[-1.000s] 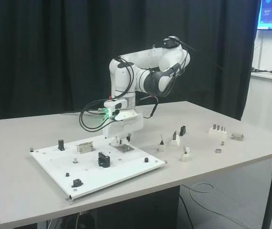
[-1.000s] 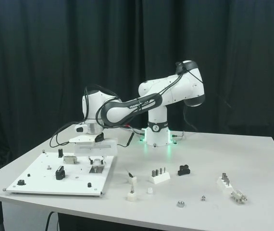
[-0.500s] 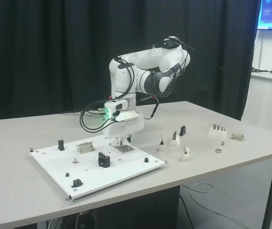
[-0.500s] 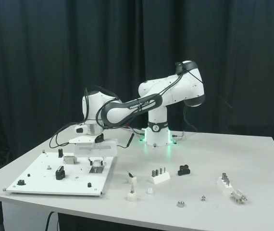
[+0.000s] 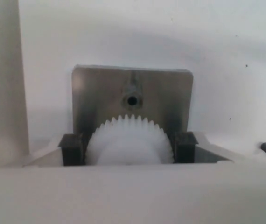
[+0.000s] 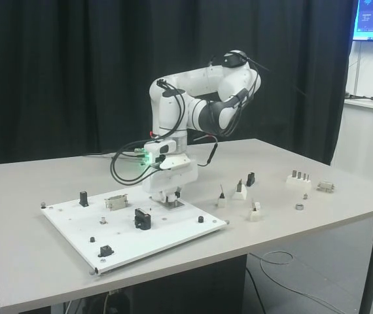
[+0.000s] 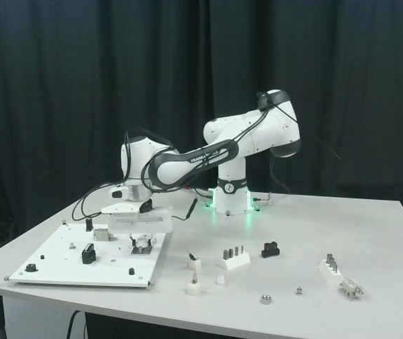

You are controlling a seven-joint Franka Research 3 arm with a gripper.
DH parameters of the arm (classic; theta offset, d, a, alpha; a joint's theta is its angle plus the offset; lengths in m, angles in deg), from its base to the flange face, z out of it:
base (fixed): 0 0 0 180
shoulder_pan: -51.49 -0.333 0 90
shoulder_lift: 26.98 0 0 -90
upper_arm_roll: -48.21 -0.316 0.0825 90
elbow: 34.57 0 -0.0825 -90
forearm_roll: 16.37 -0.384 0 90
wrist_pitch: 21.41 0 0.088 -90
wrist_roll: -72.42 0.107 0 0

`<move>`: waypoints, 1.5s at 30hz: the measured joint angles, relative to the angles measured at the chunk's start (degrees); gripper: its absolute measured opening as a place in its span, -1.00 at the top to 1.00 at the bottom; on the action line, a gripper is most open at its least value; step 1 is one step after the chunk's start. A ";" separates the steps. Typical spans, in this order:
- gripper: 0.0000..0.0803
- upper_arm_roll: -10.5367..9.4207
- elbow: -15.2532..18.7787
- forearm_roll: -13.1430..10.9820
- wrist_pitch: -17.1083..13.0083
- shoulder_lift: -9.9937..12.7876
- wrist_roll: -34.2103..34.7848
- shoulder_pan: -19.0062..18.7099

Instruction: Insert medium gear.

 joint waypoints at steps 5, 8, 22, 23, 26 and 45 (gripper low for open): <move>0.01 -0.48 -0.03 -0.37 -0.33 0.03 -0.12 0.19; 0.01 -0.66 -0.05 -0.51 -0.44 0.04 -0.19 0.27; 0.01 -1.40 -0.07 -1.18 -1.02 0.12 -1.20 0.53; 0.01 -1.39 -0.07 -1.18 -1.01 0.12 -1.21 0.53; 0.01 -1.37 -0.07 -1.18 -0.93 0.12 -1.21 0.53; -0.88 1.86 -0.06 2.02 1.10 0.11 1.94 -0.46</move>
